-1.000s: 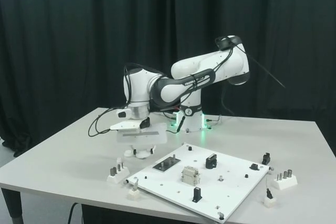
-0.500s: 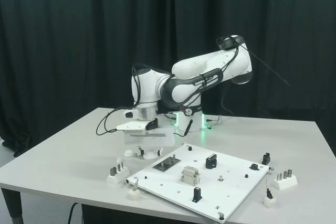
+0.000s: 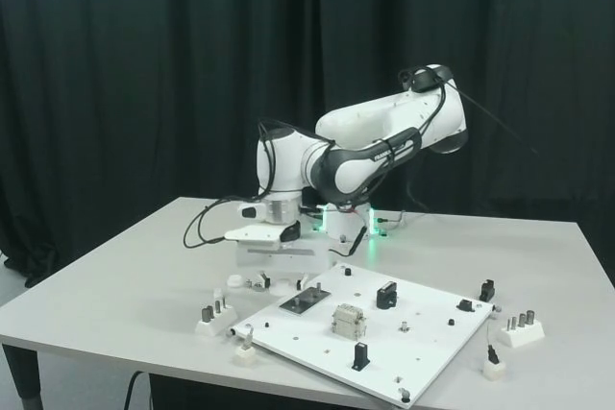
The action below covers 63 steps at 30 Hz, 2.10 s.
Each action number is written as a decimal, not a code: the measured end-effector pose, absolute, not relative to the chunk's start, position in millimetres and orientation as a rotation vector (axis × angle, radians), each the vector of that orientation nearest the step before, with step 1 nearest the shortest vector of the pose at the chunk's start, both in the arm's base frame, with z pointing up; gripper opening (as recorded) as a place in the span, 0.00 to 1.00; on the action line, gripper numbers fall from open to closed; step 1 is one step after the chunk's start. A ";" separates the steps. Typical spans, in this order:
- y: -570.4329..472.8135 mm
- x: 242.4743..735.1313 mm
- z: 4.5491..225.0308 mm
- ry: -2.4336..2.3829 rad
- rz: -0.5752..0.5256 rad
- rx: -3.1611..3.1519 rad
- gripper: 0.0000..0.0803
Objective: Insert large gear.
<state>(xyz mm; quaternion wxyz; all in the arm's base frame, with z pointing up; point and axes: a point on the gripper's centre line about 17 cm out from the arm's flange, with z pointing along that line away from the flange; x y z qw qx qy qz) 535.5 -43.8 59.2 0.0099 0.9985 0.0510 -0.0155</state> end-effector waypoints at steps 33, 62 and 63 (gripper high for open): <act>-10.0 525.6 44.9 0.292 -0.091 3.070 0.74; -16.9 530.6 44.7 0.323 -0.071 3.032 0.74; -17.3 530.4 44.7 0.323 -0.072 3.031 0.74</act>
